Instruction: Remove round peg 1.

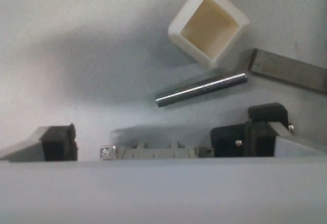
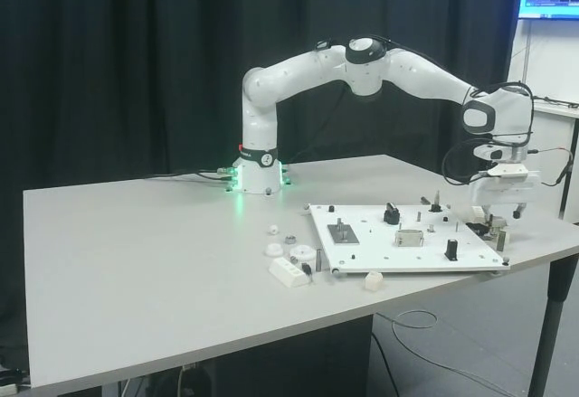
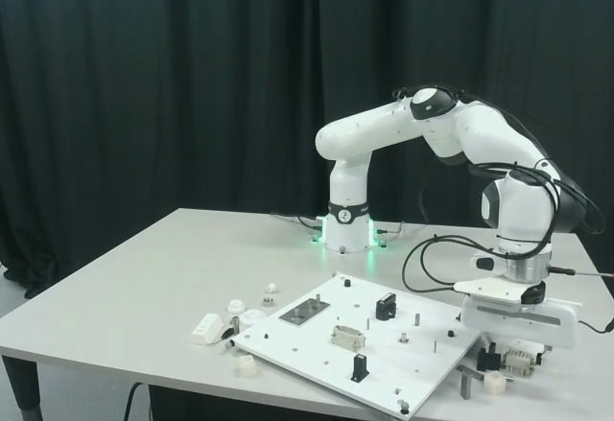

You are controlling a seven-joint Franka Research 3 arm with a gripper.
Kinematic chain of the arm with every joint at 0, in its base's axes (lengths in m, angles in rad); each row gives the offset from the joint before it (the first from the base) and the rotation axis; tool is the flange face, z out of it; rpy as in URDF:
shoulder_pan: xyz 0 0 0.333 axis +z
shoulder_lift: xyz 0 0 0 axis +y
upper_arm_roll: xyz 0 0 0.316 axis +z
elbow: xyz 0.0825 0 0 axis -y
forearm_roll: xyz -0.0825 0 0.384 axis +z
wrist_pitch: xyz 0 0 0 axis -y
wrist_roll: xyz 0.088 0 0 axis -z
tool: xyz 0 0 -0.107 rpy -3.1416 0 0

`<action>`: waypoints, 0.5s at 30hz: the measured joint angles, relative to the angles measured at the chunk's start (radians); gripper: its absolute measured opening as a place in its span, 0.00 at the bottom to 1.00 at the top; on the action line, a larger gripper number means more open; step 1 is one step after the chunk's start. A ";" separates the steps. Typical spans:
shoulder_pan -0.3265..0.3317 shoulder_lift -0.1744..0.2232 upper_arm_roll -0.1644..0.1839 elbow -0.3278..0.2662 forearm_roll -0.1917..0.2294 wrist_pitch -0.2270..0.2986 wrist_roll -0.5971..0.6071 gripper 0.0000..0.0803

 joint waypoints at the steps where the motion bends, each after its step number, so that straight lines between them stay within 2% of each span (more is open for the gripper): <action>1: 0.000 0.000 0.000 0.000 -0.002 0.001 0.000 0.82; 4: 0.000 0.000 0.000 0.000 -0.005 0.006 0.000 0.82; 5: 0.000 0.000 0.000 0.000 -0.006 0.007 0.000 0.96; 15: 0.000 0.000 -0.002 0.003 -0.010 0.009 0.001 0.99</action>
